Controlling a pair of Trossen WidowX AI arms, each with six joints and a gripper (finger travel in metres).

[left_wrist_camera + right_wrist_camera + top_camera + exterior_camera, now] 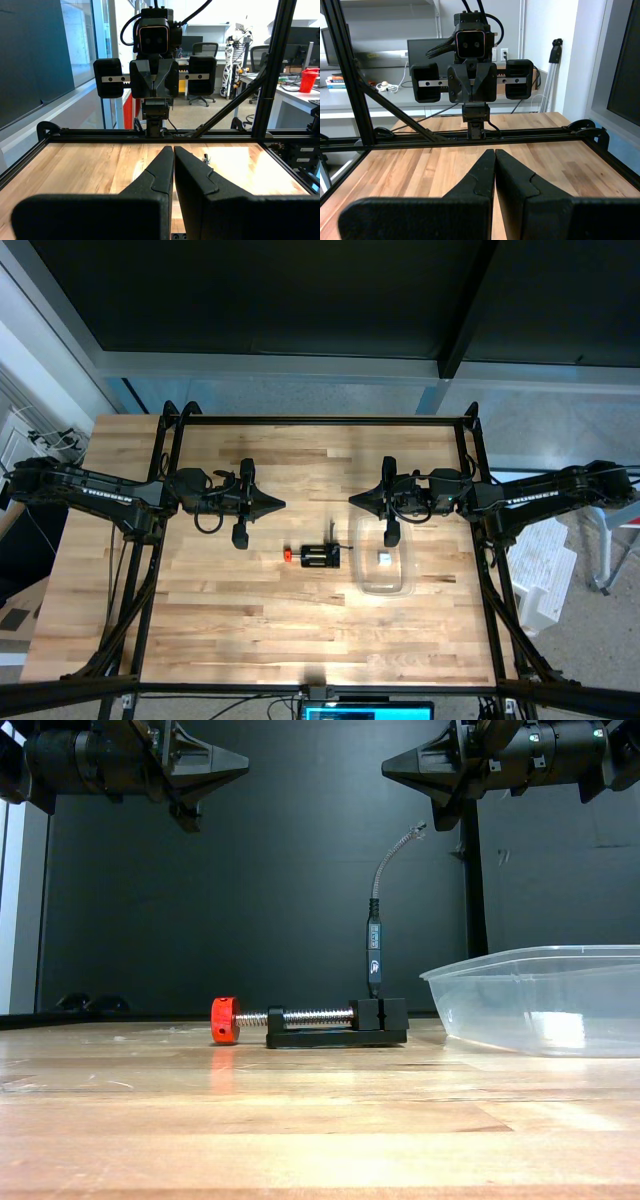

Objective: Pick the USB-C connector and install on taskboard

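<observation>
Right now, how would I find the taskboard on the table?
On the wooden table, look just nearer than the gap between the left gripper and right gripper, both hovering shut. The taskboard is the small black block beside the clear tray; only it has a red knob.

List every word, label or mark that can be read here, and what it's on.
"TROSSEN": on the left arm; its left gripper hangs over the table, jaws shut.
"TROSSEN": on the right arm; its right gripper faces it, jaws shut.
Pale mark on the USB-C connector upright on the taskboard: too small to read.
Screen at the table's near edge: unreadable.
</observation>
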